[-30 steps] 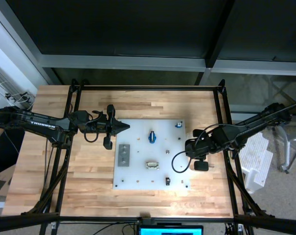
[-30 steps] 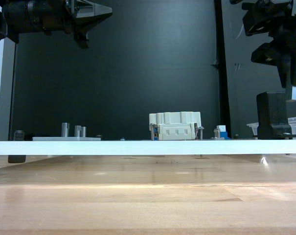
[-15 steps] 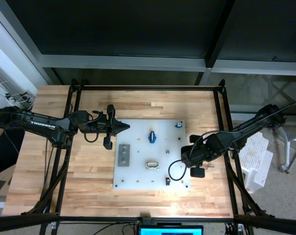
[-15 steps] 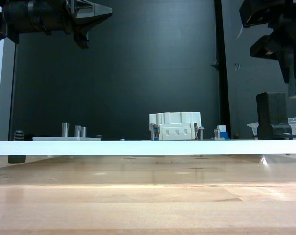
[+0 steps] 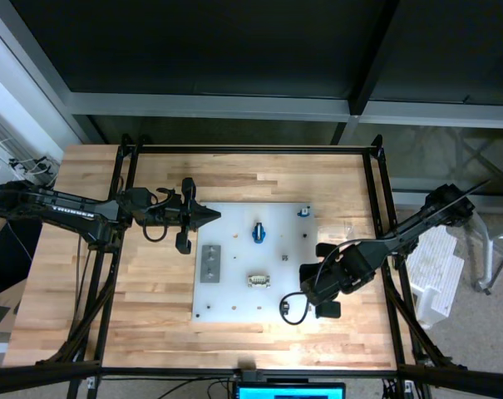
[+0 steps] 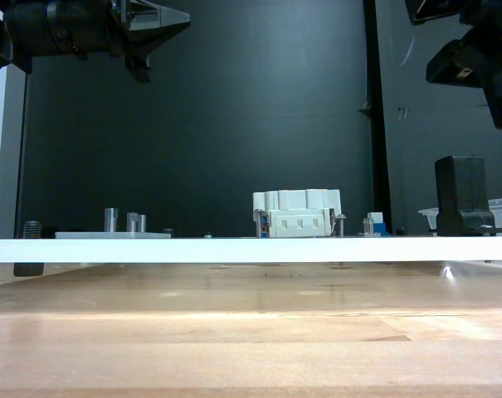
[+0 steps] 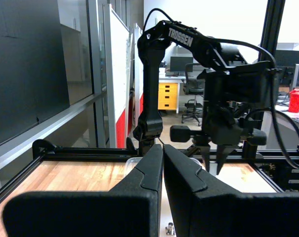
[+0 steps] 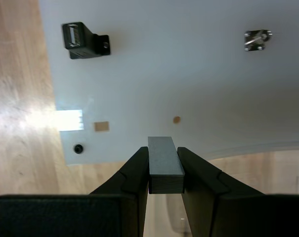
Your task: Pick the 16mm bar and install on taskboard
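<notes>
A: Bar (image 8: pixel 165 168)?
B: Clamped in right gripper (image 8: pixel 163 151), above board's (image 8: pixel 139 74) near-right corner, clear of any seat. Likely held for carrying.
A: Left gripper (image 7: pixel 162 150)?
B: Fingers pressed together, empty. High over board's far-left edge, probably parked clear.

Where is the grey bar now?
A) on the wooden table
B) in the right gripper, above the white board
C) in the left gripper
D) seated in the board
B: the grey bar sits clamped in the right gripper over the white task board; the left gripper, shut and empty, hovers at its far-left corner.
</notes>
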Tool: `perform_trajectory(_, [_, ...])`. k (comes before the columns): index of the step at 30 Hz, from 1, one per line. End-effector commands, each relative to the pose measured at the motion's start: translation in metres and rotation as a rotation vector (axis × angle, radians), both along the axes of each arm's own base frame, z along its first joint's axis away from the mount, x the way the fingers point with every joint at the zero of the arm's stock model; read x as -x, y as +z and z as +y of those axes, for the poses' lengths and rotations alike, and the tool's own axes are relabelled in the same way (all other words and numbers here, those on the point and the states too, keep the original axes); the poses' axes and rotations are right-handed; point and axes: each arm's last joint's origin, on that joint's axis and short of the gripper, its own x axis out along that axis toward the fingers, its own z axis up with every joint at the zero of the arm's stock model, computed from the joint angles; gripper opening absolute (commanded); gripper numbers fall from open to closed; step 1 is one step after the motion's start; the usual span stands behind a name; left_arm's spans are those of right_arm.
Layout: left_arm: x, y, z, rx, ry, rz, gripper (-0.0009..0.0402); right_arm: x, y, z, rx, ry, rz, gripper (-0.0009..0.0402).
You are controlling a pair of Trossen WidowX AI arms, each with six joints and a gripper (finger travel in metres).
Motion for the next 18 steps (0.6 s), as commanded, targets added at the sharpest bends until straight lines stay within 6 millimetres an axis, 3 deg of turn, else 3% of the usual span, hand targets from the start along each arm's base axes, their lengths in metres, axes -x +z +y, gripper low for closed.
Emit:
perform_trajectory(1, [0.000,0.000,0.000,0.000,0.000,-0.001,0.0000,-0.004,0.001,0.009,-0.006,-0.004,-0.002,0.0036])
perform_trajectory(5, [0.000,0.000,0.000,0.000,0.000,-0.001,0.0000,-0.009,0.003,0.023,0.006,0.000,-0.021,0.0046])
perform_trajectory(18, [0.000,0.000,0.000,0.000,0.000,-0.001,0.0000,-0.025,0.000,0.055,0.000,-0.077,-0.006,0.0171])
